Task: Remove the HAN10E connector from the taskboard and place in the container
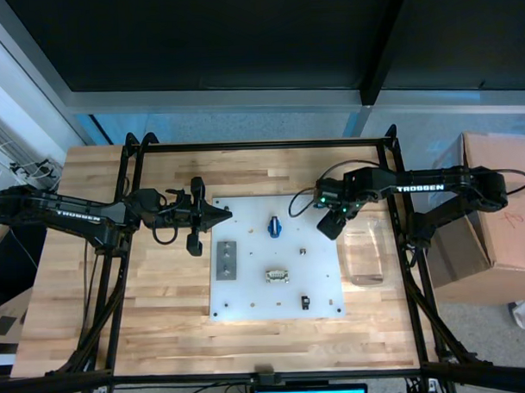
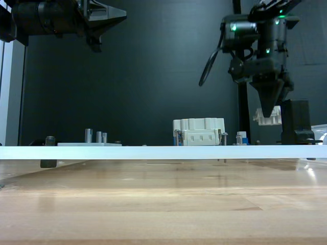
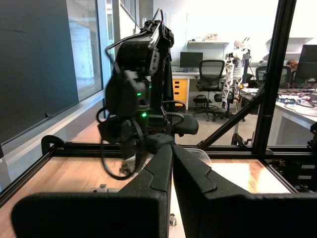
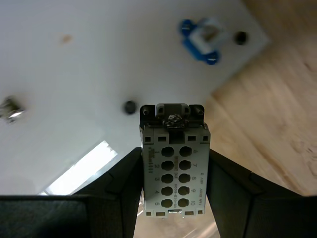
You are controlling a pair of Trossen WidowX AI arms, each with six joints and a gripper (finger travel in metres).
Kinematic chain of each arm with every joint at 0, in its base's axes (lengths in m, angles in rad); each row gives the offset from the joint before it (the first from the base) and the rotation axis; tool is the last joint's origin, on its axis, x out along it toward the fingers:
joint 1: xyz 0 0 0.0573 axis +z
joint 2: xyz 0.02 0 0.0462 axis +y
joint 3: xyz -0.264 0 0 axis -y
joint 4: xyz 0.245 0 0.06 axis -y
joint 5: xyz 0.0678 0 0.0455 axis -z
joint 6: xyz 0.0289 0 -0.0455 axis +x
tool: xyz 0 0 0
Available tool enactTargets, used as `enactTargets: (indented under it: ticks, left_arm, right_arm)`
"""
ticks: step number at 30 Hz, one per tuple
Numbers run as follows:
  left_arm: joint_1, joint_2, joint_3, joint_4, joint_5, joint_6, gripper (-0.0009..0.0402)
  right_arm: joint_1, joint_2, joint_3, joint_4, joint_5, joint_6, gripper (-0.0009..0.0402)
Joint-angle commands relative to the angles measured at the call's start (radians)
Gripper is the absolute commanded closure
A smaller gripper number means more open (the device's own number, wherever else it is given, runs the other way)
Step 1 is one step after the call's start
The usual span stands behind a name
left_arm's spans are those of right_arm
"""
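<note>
The beige HAN10E connector (image 4: 173, 168), with ten numbered holes, is held between the fingers of my right gripper (image 4: 173, 166), which is shut on it. It hangs clear of the white taskboard (image 1: 249, 292), above the board's right edge (image 2: 268, 117). A beige socket housing (image 1: 277, 275) stays seated on the board (image 2: 199, 131). In the high view my right gripper (image 1: 331, 227) is just left of the clear container (image 1: 365, 255). My left gripper (image 1: 218, 213) hovers shut and empty over the board's left edge, high above it (image 2: 110, 20).
A blue fitting (image 1: 275, 225) and a grey metal block (image 1: 226, 260) sit on the board, with a small black part (image 1: 306, 301) near its front. A cardboard box (image 1: 492, 214) stands off the table's right side. Black frame rails (image 1: 261, 146) border the table.
</note>
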State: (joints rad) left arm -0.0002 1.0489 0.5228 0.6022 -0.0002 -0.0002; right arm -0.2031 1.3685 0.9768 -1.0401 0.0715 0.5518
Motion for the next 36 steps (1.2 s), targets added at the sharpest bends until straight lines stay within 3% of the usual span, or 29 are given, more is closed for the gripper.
enactTargets:
  ticks: [1,18,32,36]
  left_arm:
    - [0.0,0.0,0.0,0.0,0.0,0.0,0.0393]
    - [0.0,0.0,0.0,0.0,0.0,0.0,0.0393]
    - [0.0,0.0,0.0,0.0,0.0,0.0,0.0393]
    - [0.0,0.0,0.0,0.0,0.0,0.0,0.0393]
  right_arm:
    - [-0.053,-0.008,-0.008,-0.002,0.0,-0.001,0.0389]
    - [-0.266,-0.054,-0.124,0.028,0.018,-0.01,0.0389]
    - [-0.304,-0.053,-0.244,0.155,0.017,-0.011,0.0387]
    - [-0.306,-0.053,-0.251,0.156,0.016,-0.021,0.0363]
